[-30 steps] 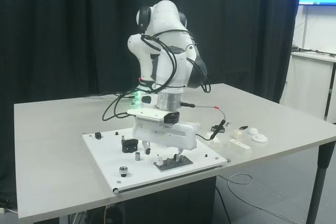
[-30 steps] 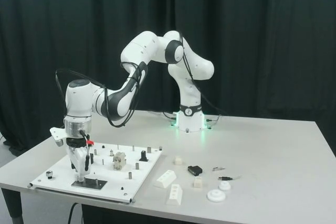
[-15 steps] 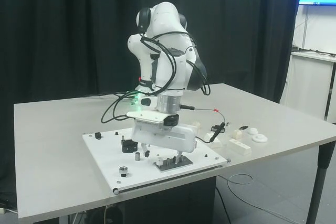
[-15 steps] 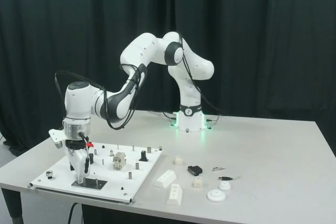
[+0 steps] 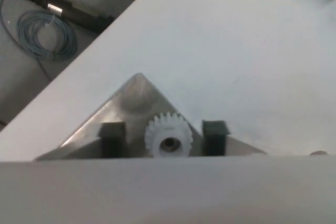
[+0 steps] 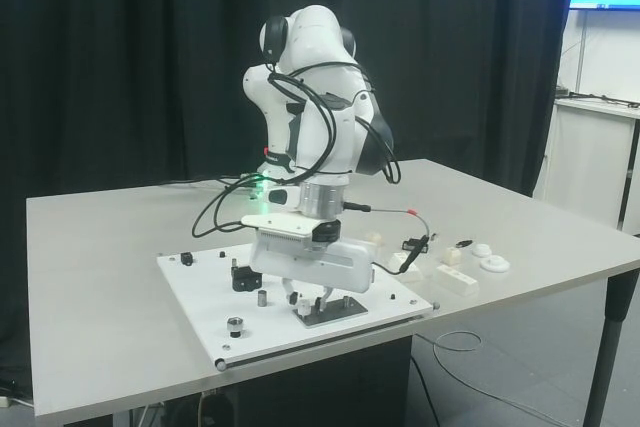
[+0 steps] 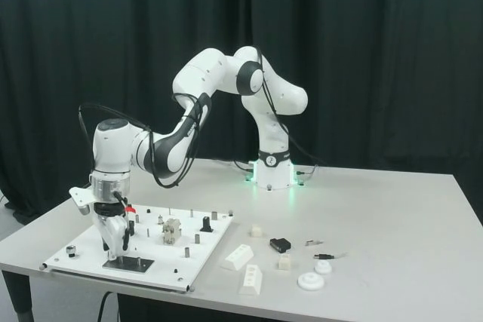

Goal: Remove small gear.

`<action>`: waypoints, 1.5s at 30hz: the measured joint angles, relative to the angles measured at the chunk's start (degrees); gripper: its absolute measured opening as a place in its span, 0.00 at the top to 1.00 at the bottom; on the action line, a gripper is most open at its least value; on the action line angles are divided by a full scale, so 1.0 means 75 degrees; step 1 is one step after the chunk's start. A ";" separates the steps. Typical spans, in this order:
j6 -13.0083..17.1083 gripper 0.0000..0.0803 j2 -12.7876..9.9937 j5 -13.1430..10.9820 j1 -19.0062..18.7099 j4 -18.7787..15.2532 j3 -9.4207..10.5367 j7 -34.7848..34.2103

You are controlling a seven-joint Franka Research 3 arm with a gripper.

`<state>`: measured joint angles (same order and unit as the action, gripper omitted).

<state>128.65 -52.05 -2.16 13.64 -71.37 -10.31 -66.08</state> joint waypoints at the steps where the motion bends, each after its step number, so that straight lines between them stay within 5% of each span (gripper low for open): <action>1: 0.0000 0.36 -0.0001 0.0000 0.0000 0.0000 -0.0004 0.0000; 2: -0.0001 0.58 -0.0003 0.0000 0.0000 0.0000 -0.0008 0.0000; 7: -0.0017 0.58 -0.0009 -0.0020 0.0003 0.0001 -0.0029 0.0000; 8: -0.0017 0.82 -0.0009 -0.0025 0.0003 0.0001 -0.0030 0.0000; 45: -0.0383 0.82 -0.0011 -0.0149 0.0004 0.0238 -0.0080 0.0051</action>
